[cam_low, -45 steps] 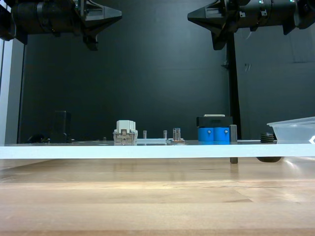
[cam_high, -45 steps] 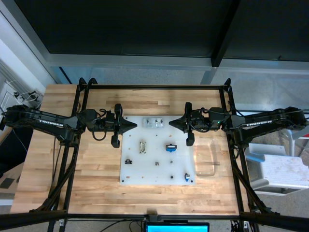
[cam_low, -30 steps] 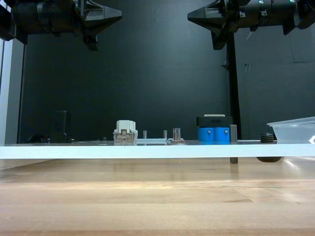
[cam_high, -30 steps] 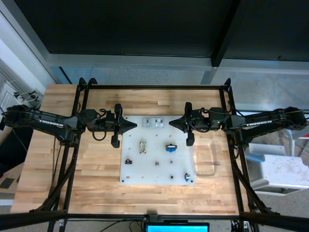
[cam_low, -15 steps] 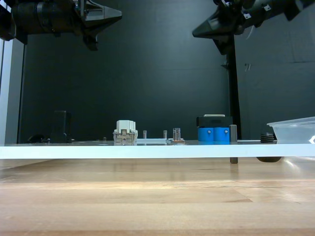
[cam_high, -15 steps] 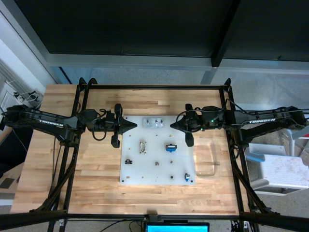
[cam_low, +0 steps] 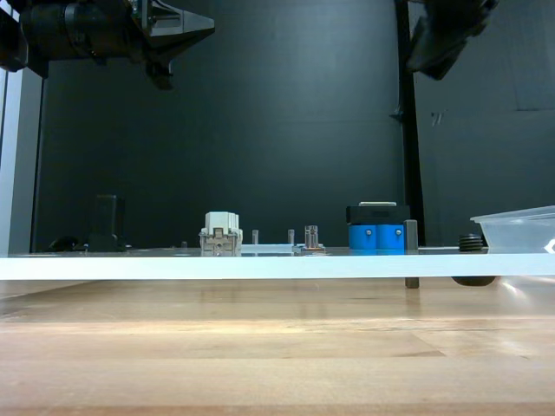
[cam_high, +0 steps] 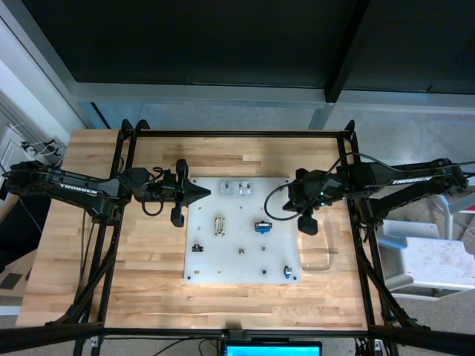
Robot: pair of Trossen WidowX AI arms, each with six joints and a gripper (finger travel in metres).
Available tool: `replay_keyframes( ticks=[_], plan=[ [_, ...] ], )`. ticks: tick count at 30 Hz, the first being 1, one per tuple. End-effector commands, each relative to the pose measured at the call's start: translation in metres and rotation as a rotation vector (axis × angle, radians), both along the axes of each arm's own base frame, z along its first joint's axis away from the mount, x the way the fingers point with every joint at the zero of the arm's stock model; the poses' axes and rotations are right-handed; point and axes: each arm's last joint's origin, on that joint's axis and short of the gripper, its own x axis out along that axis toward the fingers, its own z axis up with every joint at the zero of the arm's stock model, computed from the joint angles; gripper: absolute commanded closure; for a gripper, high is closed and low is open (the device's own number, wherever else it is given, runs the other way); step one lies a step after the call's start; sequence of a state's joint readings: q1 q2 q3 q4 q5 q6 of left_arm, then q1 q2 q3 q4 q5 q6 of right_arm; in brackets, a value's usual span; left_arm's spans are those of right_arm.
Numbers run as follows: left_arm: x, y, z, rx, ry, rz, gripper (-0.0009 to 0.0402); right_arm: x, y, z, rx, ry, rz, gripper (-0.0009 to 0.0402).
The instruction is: Remove the rj45 connector and place it in the container
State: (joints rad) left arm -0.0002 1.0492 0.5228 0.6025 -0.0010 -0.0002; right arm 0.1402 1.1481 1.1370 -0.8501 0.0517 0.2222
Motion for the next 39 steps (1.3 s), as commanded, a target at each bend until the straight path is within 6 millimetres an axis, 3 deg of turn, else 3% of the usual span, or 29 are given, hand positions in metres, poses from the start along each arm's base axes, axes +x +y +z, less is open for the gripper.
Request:
replay_keyframes(
  ticks=[1, 11, 22, 28, 32, 39],
  plan=[
    [0.0, 0.0, 0.0, 0.0, 0.0, 0.0, 0.0392, -0.004, 0.014, 0.005, -0.011, 0.075, 0.014, 0.0393],
    [0.0, 0.0, 0.0, 0.0, 0.0, 0.0, 0.0392, -0.01, 0.064, 0.007, -0.025, 0.22, 0.037, 0.0393],
    [0.0, 0.0, 0.0, 0.0, 0.0, 0.0, 0.0392, 0.003, 0.117, -0.003, -0.039, 0.339, 0.08, 0.0393],
    [0.0, 0.0, 0.0, 0.0, 0.0, 0.0, 0.0392, 0.009, 0.136, -0.015, -0.062, 0.39, 0.092, 0.0391],
    [0.0, 0.0, 0.0, 0.0, 0.0, 0.0, 0.0392, 0.013, 0.148, -0.027, -0.089, 0.422, 0.111, 0.0364],
    [0.0, 0.0, 0.0, 0.0, 0.0, 0.0, 0.0392, 0.022, 0.158, -0.04, -0.086, 0.425, 0.098, 0.0272]
  ],
)
